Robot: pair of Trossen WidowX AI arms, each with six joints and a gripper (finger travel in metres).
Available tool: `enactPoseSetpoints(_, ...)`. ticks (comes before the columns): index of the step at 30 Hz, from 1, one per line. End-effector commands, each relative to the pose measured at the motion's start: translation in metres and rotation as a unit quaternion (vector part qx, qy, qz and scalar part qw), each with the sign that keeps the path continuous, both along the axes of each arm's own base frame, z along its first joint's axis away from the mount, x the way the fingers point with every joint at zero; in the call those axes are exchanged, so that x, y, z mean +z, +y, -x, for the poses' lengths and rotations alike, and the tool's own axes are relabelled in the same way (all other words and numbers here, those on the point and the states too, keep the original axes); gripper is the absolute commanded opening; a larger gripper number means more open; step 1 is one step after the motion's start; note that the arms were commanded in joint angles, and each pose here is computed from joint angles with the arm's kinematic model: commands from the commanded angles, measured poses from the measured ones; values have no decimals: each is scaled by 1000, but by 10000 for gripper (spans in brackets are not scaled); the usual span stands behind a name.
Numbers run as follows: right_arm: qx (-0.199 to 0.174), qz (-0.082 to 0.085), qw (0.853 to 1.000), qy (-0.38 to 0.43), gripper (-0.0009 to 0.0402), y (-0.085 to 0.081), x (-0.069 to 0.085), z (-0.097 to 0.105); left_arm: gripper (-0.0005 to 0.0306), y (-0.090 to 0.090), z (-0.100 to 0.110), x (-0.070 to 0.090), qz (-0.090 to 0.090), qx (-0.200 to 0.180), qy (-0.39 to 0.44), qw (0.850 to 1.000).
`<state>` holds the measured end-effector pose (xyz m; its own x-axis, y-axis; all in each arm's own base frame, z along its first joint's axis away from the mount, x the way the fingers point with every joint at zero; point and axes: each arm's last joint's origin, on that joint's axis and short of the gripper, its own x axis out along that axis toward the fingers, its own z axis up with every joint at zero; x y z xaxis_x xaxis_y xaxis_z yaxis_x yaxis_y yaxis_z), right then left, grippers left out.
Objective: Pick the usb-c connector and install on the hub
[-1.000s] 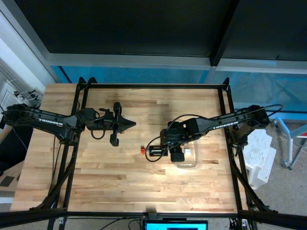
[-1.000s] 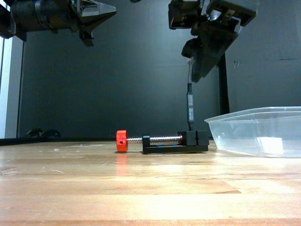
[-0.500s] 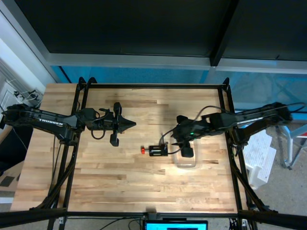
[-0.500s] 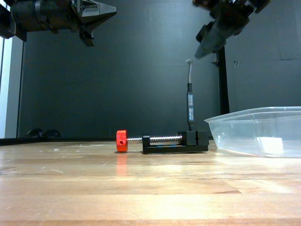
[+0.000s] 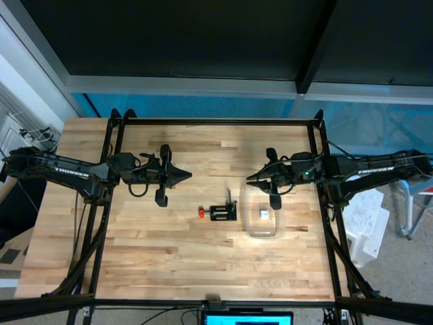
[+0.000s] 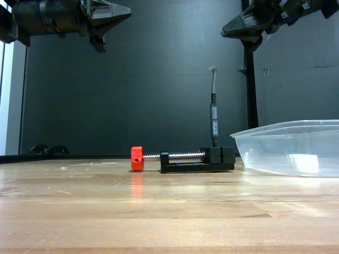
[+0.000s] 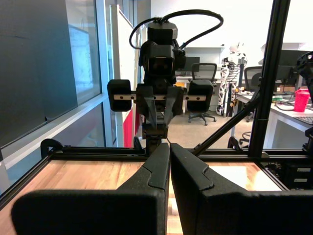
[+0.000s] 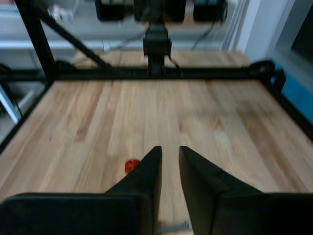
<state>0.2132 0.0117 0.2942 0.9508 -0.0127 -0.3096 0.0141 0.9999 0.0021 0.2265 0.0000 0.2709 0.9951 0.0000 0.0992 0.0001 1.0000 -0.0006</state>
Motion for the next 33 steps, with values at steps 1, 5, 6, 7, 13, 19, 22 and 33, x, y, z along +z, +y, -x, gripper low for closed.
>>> enactPoseSetpoints(1,11,-5,999,-41,17,0,-1,7,0,0,0,0,0,0,0,1000)
enactPoseSetpoints(5,11,-10,996,-93,0,0,-5,14,0,0,0,0,0,0,0,1000)
enactPoseSetpoints(6,9,-10,994,-107,2,-1,-5,15,0,0,0,0,0,0,0,1000)
enactPoseSetpoints(7,1,-15,993,-120,2,-1,-6,16,0,0,0,0,0,0,0,1000)
enactPoseSetpoints(13,-9,-21,984,-175,0,-2,-10,21,0,0,0,0,0,0,0,1000)
enactPoseSetpoints(19,-20,-23,982,-188,0,-7,-11,27,0,0,0,0,0,0,0,1000)
enactPoseSetpoints(22,-17,-31,983,-181,0,-11,-13,27,0,0,0,0,0,0,0,1000)
enactPoseSetpoints(33,-18,-20,987,-158,0,-12,-6,26,0,0,0,0,0,0,0,1000)
